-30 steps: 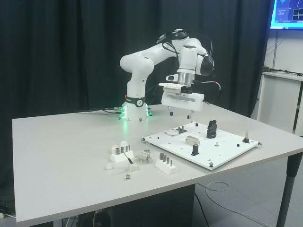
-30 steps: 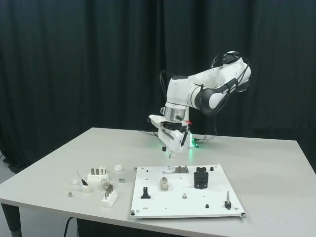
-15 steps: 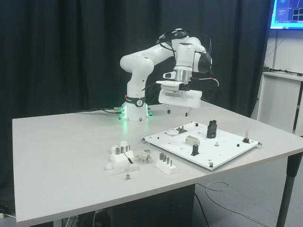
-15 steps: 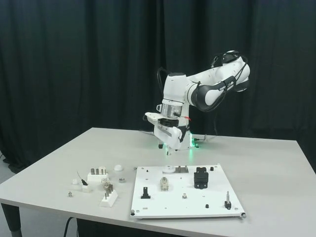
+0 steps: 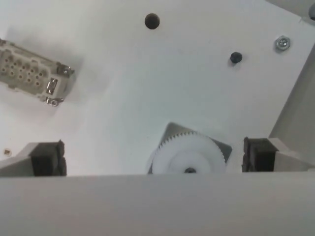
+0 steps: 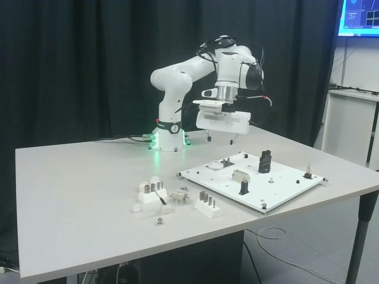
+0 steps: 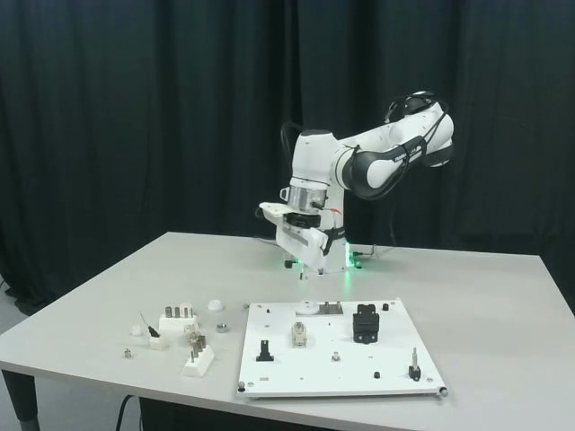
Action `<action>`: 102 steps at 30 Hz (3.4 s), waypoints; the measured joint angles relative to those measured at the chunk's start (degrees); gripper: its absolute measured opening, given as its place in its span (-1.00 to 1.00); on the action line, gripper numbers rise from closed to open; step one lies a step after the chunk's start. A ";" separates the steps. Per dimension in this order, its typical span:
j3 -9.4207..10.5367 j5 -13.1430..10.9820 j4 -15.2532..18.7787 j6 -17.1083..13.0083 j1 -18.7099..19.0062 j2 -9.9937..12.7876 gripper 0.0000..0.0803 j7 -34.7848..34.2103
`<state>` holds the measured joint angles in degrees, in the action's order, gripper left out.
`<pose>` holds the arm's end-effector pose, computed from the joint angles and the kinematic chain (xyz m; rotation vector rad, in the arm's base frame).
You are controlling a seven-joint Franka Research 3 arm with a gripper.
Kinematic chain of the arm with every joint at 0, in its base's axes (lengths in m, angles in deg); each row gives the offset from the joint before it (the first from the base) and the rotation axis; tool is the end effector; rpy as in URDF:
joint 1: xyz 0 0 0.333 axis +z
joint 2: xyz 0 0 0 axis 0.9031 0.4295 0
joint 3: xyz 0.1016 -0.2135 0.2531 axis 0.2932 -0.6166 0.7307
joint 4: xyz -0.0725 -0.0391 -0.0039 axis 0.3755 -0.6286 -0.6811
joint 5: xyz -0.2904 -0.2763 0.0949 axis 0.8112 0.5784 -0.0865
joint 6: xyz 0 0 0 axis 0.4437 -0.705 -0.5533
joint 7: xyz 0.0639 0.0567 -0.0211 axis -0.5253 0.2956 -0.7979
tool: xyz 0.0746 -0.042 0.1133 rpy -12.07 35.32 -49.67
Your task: Pick round peg 4.
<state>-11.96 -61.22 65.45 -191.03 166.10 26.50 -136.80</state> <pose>0.4418 0.0390 0.2795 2.0869 -2.3308 0.2632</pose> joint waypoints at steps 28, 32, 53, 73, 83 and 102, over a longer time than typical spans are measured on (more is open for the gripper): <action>-0.67 2.17 -0.30 -0.73 -4.33 0.05 0.99 4.08; -0.67 2.67 -0.32 -2.88 -6.29 0.06 0.99 5.59; 1.46 -0.97 -0.92 -6.02 -20.32 0.06 0.99 13.53; 7.46 -11.62 -3.57 -8.13 -33.40 1.31 0.99 17.01; 9.58 -14.30 -6.58 -9.84 -38.78 2.77 0.99 19.05; 12.60 -15.75 -16.20 -13.29 -49.09 3.61 0.99 21.06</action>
<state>0.64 -76.97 49.25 -204.32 117.01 30.11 -115.74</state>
